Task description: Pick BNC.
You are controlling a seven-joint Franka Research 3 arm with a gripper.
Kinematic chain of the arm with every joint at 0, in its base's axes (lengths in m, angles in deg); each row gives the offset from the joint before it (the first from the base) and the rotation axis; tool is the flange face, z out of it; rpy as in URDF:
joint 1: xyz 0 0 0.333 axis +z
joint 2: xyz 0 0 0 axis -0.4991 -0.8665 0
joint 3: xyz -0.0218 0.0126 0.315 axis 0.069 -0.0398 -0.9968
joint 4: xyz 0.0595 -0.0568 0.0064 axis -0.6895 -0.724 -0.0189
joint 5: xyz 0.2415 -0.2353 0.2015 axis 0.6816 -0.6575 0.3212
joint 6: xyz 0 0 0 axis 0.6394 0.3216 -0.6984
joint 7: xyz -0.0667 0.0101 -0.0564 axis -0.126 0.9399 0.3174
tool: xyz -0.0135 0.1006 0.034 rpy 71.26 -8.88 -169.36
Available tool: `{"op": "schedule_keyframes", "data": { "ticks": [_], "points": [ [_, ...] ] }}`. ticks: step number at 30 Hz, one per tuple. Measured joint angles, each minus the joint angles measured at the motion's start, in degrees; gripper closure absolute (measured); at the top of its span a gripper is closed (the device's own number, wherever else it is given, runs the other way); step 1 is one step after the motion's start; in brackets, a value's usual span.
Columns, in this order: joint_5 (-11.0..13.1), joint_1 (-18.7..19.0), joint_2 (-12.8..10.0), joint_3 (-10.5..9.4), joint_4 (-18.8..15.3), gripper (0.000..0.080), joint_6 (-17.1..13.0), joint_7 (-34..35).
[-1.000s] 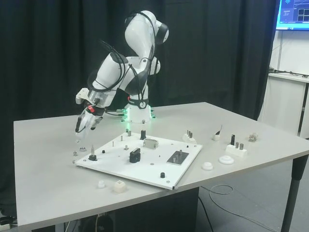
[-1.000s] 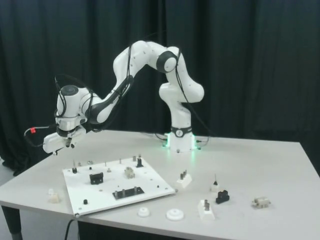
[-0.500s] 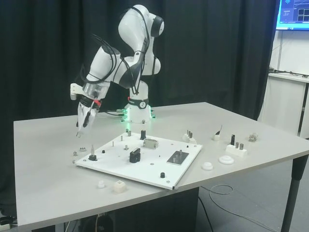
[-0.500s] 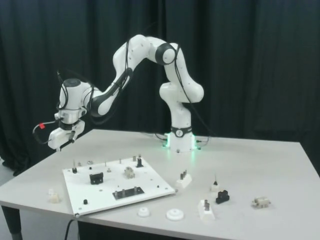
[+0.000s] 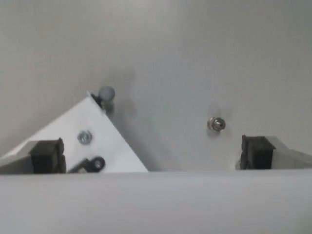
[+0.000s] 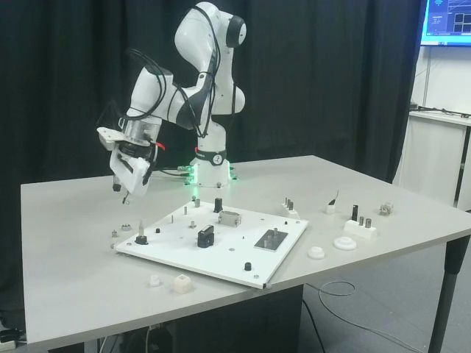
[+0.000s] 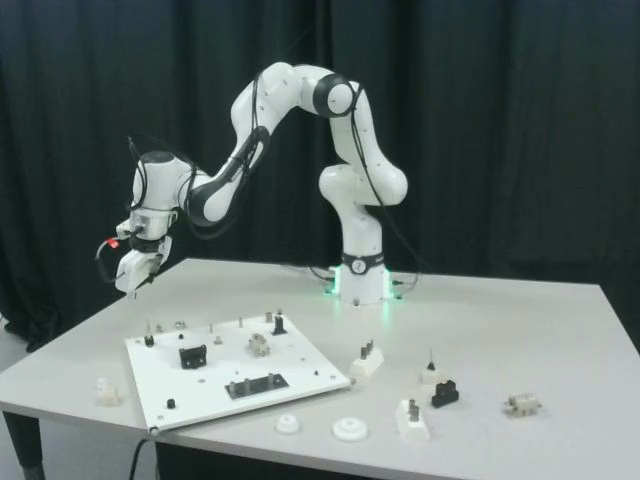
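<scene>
The white board point(image 5: 73, 141) is cut off by the wrist body.

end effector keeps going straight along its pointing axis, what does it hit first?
Likely bare grey table just off the corner of the white square board. The end effector straddles that corner; a small metal nut lies nearby. Depth is unclear.

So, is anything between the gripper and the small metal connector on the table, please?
Nothing visible: the open gripper hangs above the small metal connector, which lies alone on the grey table just off the white board's corner.
</scene>
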Motion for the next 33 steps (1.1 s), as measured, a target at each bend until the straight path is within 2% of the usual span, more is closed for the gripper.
{"op": "schedule_keyframes", "data": {
  "ticks": [12, 18, 23, 33],
  "points": [
    [9.96, -1.48, 0.78, 0.57, -3.11, 0.0003, -2.18, -16.78],
    [13.74, -2.57, 0.78, 0.57, -3.89, 0.0003, -2.20, -26.74],
    [15.38, -3.44, 0.78, 0.57, -4.35, 0.0003, -1.78, -32.57],
    [15.51, -5.27, 0.44, 0.57, -4.38, 0.0003, -0.59, -38.99]
  ]
}}
